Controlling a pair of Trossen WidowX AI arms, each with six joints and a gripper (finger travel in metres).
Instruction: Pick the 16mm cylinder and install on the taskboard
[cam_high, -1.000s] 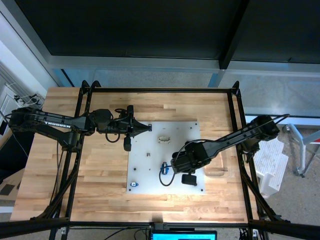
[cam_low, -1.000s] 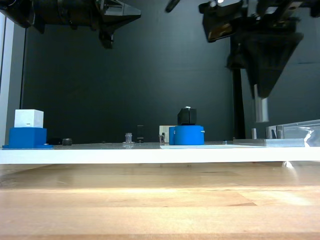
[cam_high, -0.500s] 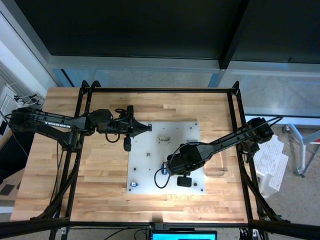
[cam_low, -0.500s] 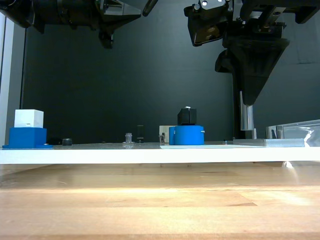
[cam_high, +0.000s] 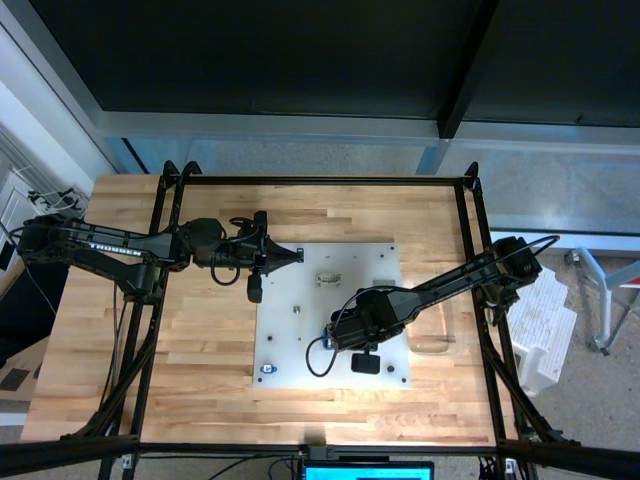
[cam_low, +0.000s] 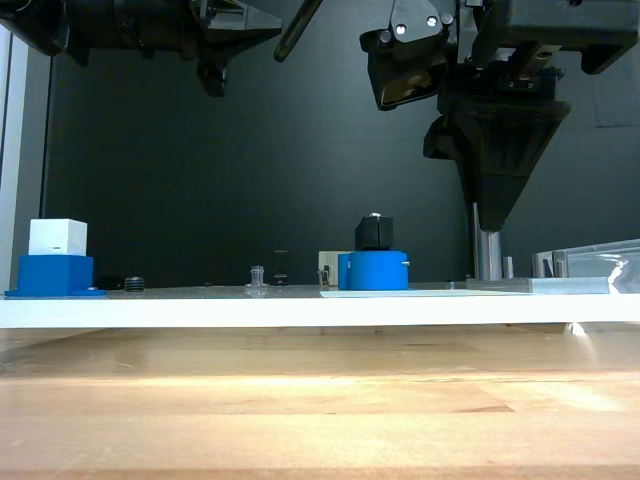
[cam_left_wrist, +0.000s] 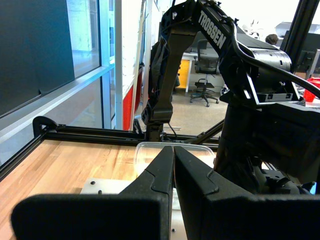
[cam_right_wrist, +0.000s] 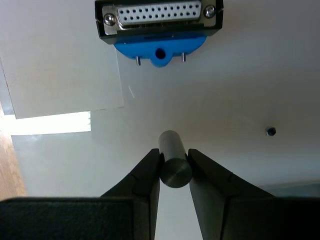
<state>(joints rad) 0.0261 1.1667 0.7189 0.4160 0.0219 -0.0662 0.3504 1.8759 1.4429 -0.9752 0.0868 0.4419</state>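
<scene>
My right gripper (cam_right_wrist: 173, 156) is shut on the 16mm cylinder (cam_right_wrist: 175, 170), a short silver peg held upright between its fingers (cam_right_wrist: 147, 172). In the low view the 16mm cylinder (cam_low: 487, 257) hangs under the right gripper (cam_low: 488, 222) with its lower end at or just above the taskboard (cam_low: 200, 303). From above, the right gripper (cam_high: 343, 330) covers the peg, over the middle of the white taskboard (cam_high: 295, 350). My left gripper (cam_high: 293, 255) hovers shut at the board's far left edge, its fingers (cam_left_wrist: 162, 172) pressed together on nothing.
A blue part with a multi-pin connector (cam_right_wrist: 159, 27) sits on the board just beyond the peg, also seen as the blue part (cam_low: 375, 270). A blue-and-white block (cam_low: 55, 262) stands at the board's near left. A clear plastic tray (cam_high: 437, 330) lies right of the board.
The right gripper has moved left and come down with the cylinder, from well above the board to its surface. The left arm has not moved.
</scene>
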